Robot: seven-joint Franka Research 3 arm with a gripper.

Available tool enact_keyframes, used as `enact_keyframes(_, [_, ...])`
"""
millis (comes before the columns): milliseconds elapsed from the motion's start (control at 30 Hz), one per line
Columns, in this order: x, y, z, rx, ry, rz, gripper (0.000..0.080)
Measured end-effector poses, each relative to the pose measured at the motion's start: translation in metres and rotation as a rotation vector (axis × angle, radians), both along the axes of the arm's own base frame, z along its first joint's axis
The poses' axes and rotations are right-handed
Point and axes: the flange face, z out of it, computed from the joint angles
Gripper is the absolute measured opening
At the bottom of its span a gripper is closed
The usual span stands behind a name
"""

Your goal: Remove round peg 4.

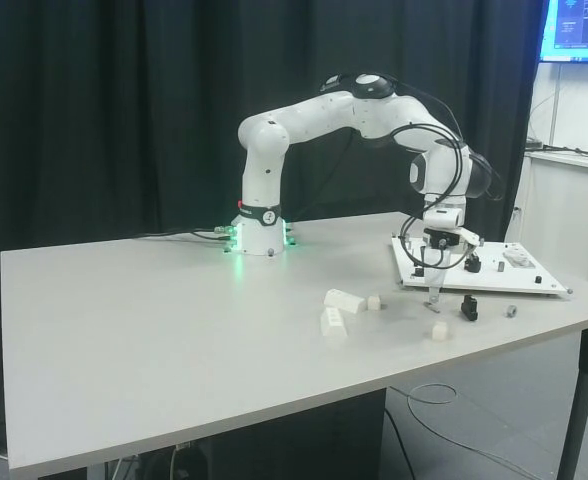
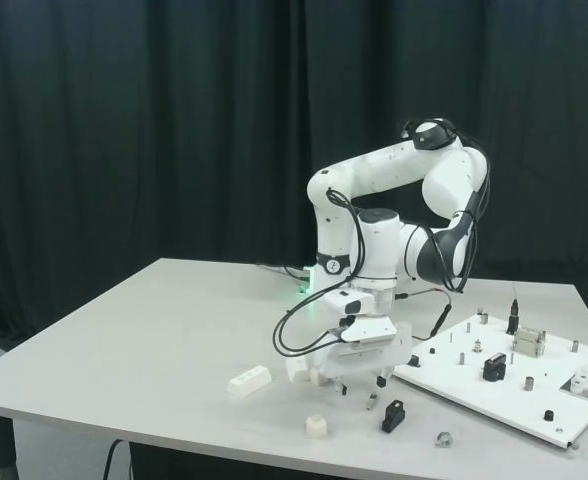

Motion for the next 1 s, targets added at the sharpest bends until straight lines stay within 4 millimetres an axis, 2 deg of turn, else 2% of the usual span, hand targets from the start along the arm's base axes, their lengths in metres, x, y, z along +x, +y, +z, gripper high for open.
enact_keyframes(1000, [0.0033, -0.0062, 0.0049, 0.001, -0.005, -0.034, 0.0800])
